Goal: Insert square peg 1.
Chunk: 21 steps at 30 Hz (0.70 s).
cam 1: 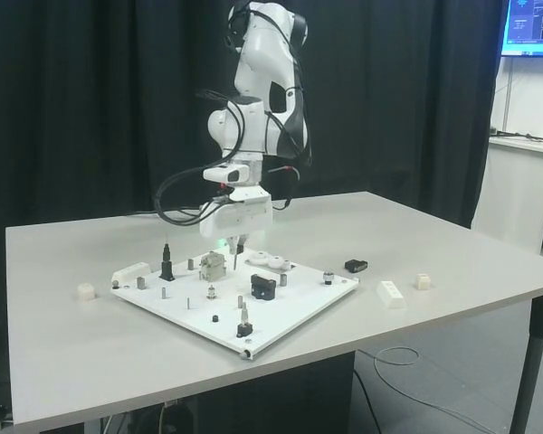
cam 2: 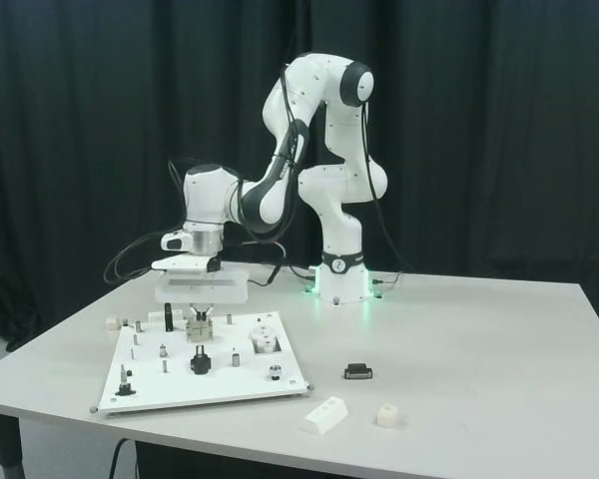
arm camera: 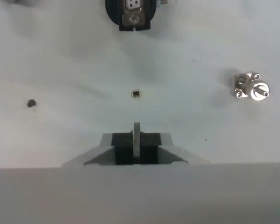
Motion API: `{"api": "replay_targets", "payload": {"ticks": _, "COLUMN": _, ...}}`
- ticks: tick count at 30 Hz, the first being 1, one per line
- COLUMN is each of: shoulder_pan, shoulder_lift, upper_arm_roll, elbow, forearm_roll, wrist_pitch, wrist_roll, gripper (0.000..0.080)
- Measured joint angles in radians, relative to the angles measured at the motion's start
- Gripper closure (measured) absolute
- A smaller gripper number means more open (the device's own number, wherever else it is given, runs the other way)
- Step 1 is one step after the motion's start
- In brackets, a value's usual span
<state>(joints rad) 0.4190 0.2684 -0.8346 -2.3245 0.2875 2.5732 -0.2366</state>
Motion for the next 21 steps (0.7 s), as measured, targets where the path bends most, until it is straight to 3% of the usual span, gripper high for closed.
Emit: {"api": "replay_targets", "payload": {"ticks": 21, "shoulder_pan": -0.01, "shoulder_lift": 0.042, "upper_arm_roll": 0.025, "elbow": -0.004, "forearm_roll": 0.047, "wrist_pitch": 0.038, "wrist_roll": 0.0, "gripper": 0.0776}}
